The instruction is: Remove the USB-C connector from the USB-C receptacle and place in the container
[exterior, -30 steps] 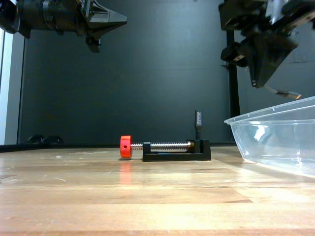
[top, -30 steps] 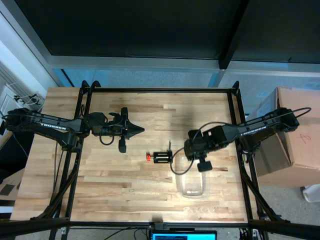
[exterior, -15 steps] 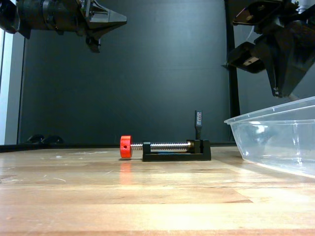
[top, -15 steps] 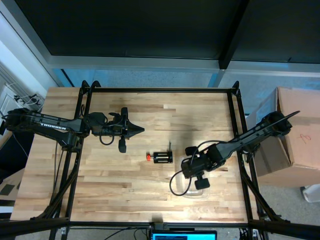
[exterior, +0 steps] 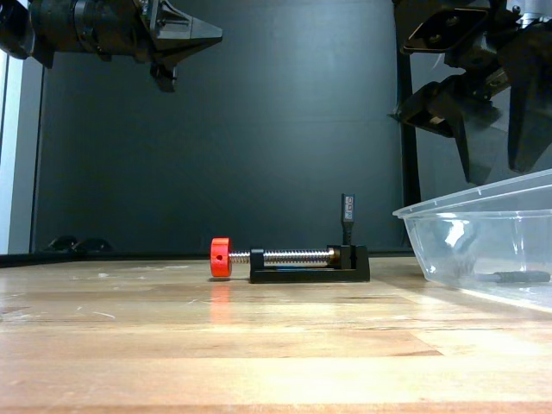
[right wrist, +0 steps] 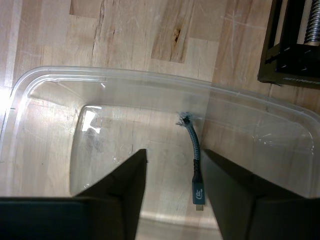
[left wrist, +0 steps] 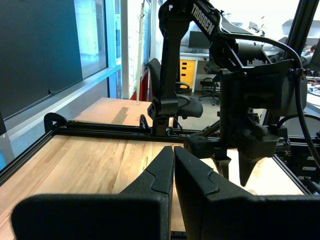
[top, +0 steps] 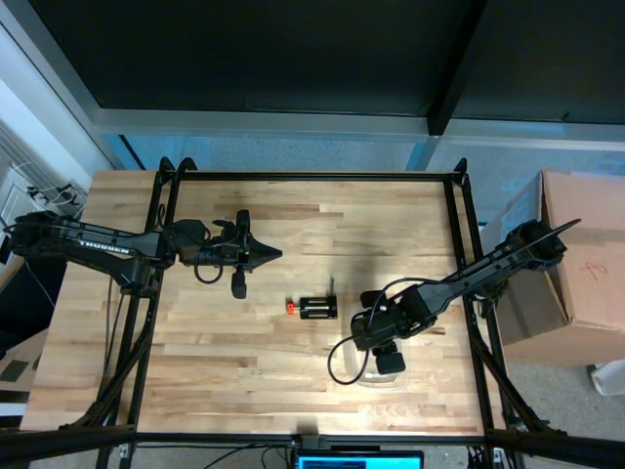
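Note:
The USB-C connector, a short dark braided stub, lies free and flat on the floor of the clear plastic container. It also shows as a dark shape inside the container. My right gripper hangs open just above it, with its fingers either side and nothing held. From above, the right gripper covers most of the container. My left gripper is shut and empty, high over the table's left part.
A black screw vise with a red knob stands left of the container. It carries the upright USB-C receptacle. Its corner lies just past the container's rim. A cardboard box sits off the table's right edge.
My right gripper moved from beside the vise to over the container and opened. The connector, held a second ago, now lies in the container. The left arm has not moved.

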### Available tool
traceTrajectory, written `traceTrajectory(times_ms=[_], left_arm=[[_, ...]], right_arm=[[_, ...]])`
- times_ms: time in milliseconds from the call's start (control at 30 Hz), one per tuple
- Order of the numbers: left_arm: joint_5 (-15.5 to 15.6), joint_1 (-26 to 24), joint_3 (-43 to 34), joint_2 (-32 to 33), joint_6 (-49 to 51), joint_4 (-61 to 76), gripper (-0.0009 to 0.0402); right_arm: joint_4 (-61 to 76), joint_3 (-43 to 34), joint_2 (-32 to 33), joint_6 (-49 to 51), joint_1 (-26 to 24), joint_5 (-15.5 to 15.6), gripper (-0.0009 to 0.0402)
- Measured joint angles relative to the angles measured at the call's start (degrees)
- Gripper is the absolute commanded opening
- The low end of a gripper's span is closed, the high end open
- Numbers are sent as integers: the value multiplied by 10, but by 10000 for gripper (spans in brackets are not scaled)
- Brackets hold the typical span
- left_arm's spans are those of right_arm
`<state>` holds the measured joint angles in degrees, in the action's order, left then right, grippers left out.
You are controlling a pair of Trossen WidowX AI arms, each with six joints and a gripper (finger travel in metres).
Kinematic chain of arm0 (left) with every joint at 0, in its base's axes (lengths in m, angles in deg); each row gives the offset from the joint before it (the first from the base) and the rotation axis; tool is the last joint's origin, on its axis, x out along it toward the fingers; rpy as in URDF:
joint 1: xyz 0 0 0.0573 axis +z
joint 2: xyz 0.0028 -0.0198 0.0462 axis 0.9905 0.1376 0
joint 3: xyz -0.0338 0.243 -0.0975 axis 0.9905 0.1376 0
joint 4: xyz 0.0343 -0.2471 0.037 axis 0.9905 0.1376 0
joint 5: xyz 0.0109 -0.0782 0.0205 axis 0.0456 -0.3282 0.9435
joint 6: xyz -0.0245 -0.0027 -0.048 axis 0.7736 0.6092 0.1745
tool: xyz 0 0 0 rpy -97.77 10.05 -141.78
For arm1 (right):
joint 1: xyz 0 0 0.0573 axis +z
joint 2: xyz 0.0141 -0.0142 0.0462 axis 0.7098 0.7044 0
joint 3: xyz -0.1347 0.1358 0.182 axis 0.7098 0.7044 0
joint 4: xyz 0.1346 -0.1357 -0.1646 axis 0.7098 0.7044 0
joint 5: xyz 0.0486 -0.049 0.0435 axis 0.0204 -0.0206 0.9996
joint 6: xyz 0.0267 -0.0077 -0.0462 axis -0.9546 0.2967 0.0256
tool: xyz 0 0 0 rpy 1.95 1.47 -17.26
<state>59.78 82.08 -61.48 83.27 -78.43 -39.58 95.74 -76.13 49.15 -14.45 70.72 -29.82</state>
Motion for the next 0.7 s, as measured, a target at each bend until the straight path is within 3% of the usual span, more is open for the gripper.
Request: traceTrajectory(times_ms=[267,433,700], left_arm=[[0,0,0,0,0,0,0],[0,0,0,0,0,0,0],[0,0,0,0,0,0,0]], right_arm=[[-2,0,-37,6,-24,-34,198],[-28,3,-85,27,-73,-60,174],[-168,47,-187,96,-166,-61,121]])
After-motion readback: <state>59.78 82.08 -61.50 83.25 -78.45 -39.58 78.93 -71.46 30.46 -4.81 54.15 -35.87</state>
